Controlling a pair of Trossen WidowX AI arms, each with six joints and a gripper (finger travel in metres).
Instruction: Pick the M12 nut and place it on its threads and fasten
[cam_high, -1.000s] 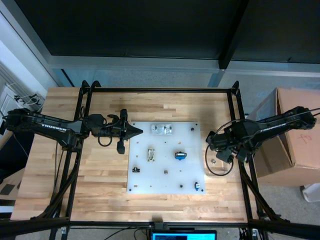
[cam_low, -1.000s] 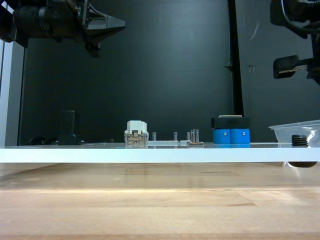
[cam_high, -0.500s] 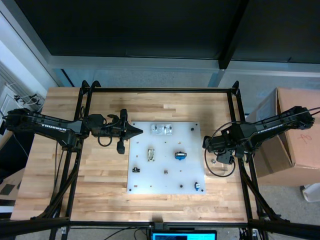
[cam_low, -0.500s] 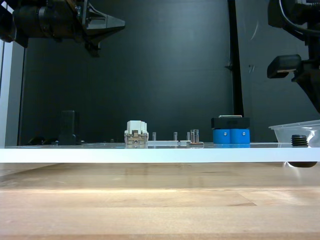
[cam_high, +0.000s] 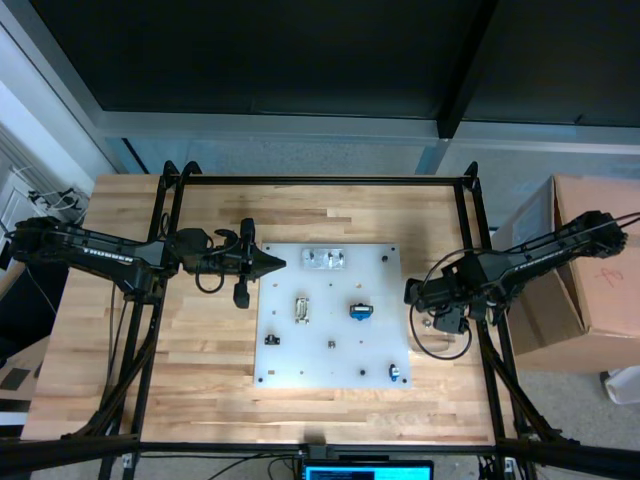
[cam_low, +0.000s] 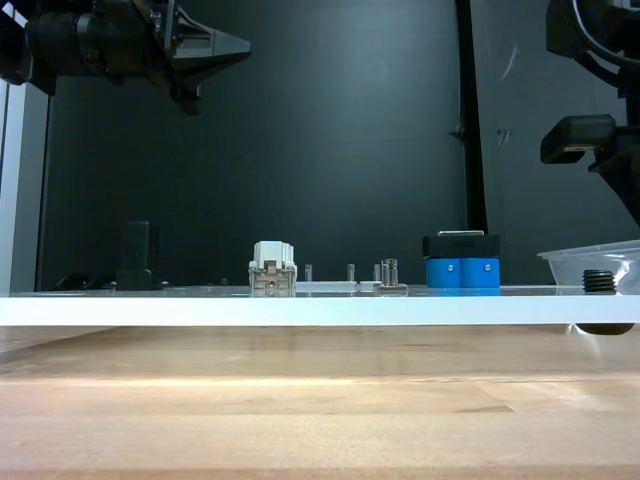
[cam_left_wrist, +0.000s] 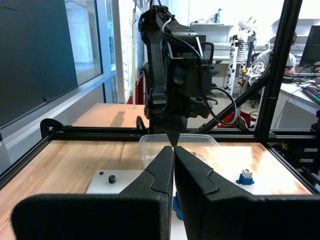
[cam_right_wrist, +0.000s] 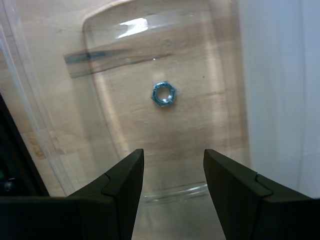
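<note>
While loose, nut beneath right claw; left claw aloft

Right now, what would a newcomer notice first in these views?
The nut lies free in the clear tray right of the board, with the right gripper above it, jaws open. The stud stands bare at the board's near right edge. The left gripper hangs high over the board's far left edge, jaws shut.

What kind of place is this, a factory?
Probably a robotics lab: a wooden table with a white board, the left pincer shut above the board's far left corner, the right pincer open over a clear tray holding a loose silver nut, and office desks beyond.
</note>
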